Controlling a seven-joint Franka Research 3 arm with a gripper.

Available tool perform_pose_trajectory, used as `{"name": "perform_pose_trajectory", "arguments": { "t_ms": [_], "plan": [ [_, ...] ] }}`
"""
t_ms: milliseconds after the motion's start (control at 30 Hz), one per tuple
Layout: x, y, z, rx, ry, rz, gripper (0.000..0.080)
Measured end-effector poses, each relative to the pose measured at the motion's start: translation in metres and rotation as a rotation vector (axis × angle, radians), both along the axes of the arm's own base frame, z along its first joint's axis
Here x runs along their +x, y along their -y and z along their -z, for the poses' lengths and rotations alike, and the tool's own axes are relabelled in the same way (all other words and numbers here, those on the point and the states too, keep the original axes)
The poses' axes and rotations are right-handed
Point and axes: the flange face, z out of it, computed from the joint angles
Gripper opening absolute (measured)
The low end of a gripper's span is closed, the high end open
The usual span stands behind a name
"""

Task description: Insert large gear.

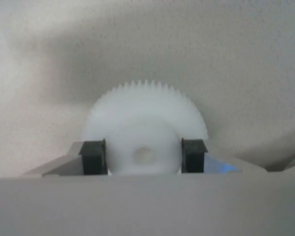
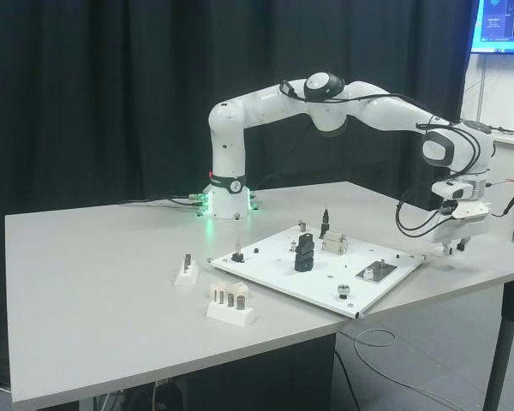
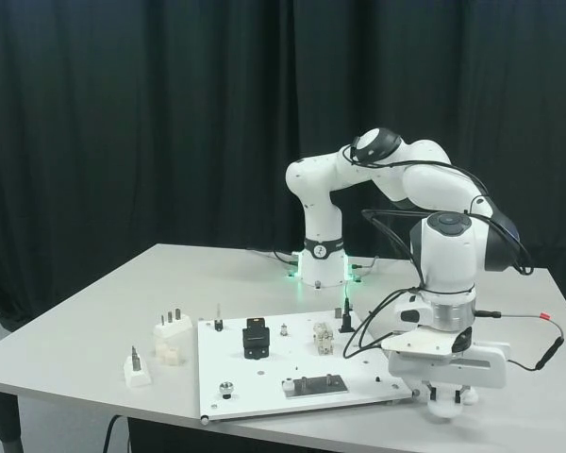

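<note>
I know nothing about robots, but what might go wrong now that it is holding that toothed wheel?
1. The gripper pinches the white large gear only at its hub, so the gear might tilt or slip on the way.
2. The gear is low over the grey table, beside the white board; carried across too low, it could catch the board's edge or the parts standing on it.

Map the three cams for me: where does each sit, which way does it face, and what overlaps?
Wrist view: on the arm's wrist, looking down past the hand, whose black fingers clamp the white toothed plastic large gear over the grey table.
First room view: off one table corner, facing the white arm and the white square assembly board; hand beyond the board's edge.
Second room view: off the opposite side, facing the arm's base; hand nearest.
Shared: both room views show arm, board, table.
</note>
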Motion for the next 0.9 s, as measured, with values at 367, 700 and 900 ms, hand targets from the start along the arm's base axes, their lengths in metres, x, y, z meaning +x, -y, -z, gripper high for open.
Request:
{"name": "perform_pose_trajectory", "arguments": {
  "t_ms": [367, 700, 900],
  "plan": [
    [0.003, 0.003, -0.005, -0.008, 0.010, 0.015, 0.0326],
    [0.007, 0.019, -0.022, -0.057, 0.008, 0.023, 0.0326],
    [0.010, 0.035, -0.036, -0.095, -0.003, 0.034, 0.0326]
  ]
}}
